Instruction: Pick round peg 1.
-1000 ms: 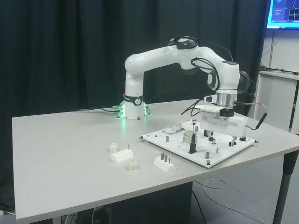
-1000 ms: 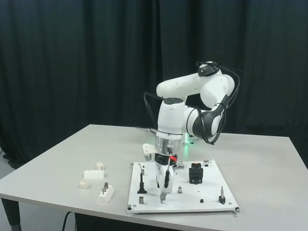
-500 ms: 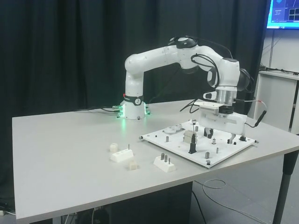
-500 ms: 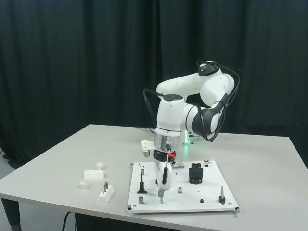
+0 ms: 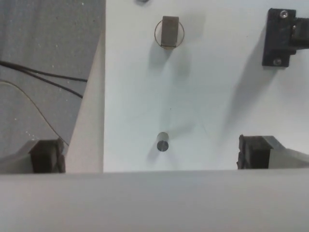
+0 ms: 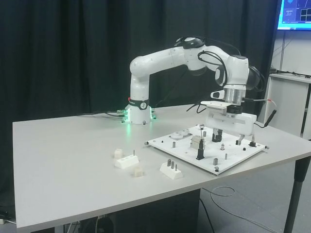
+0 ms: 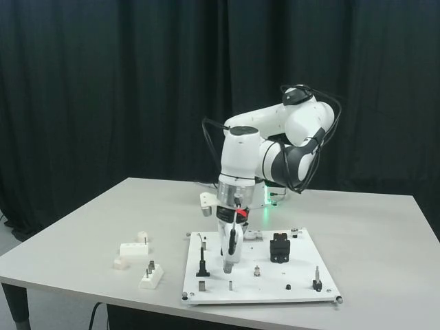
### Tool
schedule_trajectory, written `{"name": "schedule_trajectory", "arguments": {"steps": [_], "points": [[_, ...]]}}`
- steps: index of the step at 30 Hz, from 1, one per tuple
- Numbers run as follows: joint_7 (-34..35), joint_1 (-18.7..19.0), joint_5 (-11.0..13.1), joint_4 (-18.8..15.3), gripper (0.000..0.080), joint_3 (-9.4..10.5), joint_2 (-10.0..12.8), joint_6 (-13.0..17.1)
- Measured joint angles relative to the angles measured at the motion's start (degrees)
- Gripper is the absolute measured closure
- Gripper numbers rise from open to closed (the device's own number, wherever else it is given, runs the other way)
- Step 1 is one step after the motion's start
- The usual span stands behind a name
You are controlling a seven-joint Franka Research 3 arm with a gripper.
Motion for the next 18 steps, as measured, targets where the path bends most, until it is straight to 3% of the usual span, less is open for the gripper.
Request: {"name": "schedule_trajectory", "arguments": {"steps": [18], "points": [[-0.90,0.42,0.00,0.04,0.0003,-1.56,0.21,-2.08]]}}
